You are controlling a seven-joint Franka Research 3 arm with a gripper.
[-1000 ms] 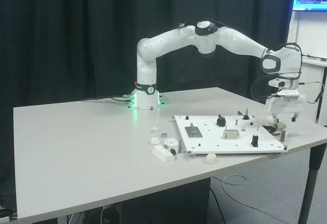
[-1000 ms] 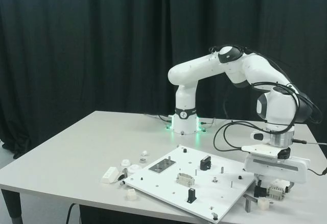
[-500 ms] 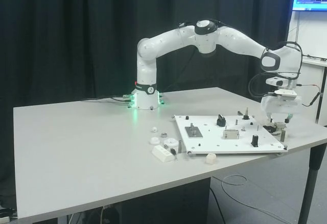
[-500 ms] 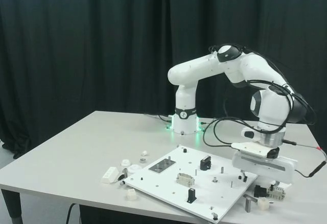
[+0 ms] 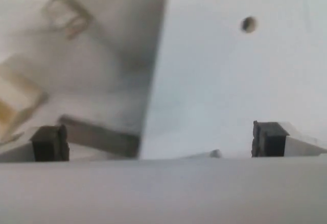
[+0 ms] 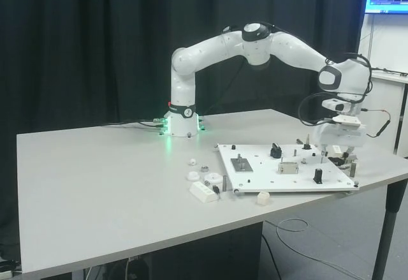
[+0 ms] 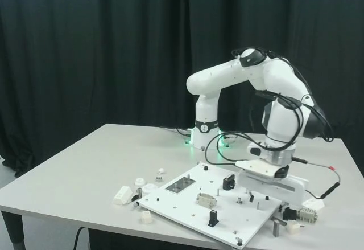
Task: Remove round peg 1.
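Jaws on the gripper [image 5: 158,140] are spread wide and pinch nothing. The arm hangs over the white board [image 7: 227,210] on the tabletop [image 6: 95,165]. Round peg 1 cannot be picked out among the small pegs standing there. Next, the arm must find it, drop down and pinch it.

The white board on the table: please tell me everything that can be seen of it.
The board is a flat white plate, lying near the table edge, raised on small black feet at its corners. Small black and grey fixtures and thin pegs stand on it. The gripper hangs over its far end, jaws open. Loose white parts lie beside it.
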